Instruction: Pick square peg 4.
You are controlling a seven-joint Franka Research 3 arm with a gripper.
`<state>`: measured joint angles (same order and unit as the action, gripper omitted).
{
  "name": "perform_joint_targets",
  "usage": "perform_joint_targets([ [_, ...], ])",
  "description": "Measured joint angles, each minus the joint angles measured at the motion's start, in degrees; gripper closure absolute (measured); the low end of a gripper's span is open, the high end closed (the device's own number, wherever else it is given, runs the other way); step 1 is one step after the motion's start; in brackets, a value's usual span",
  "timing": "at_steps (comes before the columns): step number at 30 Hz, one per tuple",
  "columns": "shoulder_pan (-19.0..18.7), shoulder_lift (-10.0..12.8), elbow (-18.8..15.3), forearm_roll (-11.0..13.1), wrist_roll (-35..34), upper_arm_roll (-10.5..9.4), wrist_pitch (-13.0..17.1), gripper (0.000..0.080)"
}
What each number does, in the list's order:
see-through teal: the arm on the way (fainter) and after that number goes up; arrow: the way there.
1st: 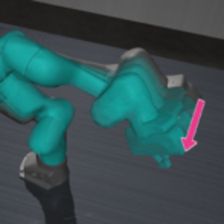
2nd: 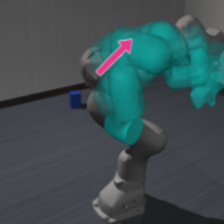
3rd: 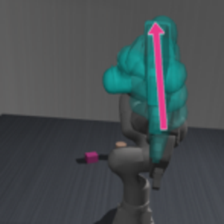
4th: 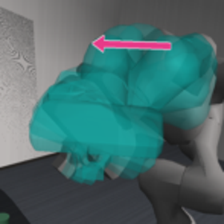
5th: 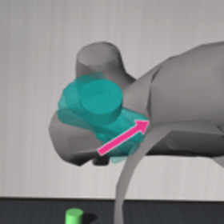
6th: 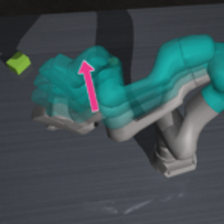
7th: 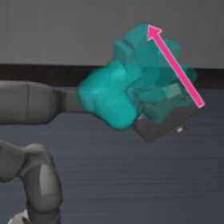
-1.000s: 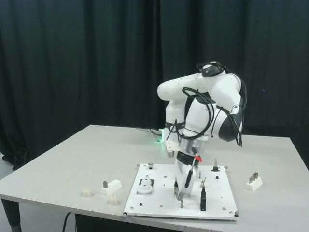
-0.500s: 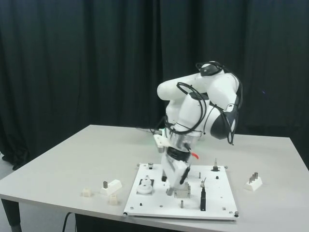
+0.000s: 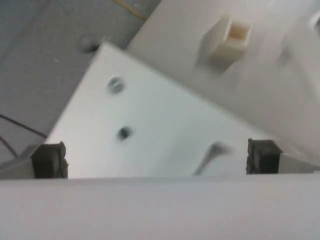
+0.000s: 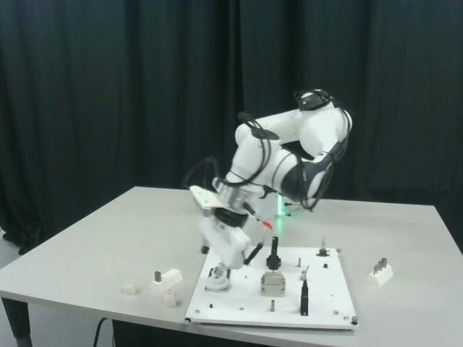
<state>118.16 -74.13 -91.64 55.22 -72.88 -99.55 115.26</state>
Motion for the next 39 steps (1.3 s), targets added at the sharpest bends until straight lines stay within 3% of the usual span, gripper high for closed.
perform_joint_targets([
  [6,0.22,0.07,-4.12,1.32,10.08,1.19,1.36,0.0003],
  [11,0.74,0.16,-7.36,3.96,21.59,1.82,2.9,0.0003],
  [23,2.27,0.31,-14.89,13.64,43.79,2.96,5.23,0.0003],
  [39,4.52,0.23,-20.63,26.66,62.17,2.56,5.51,0.0003],
])
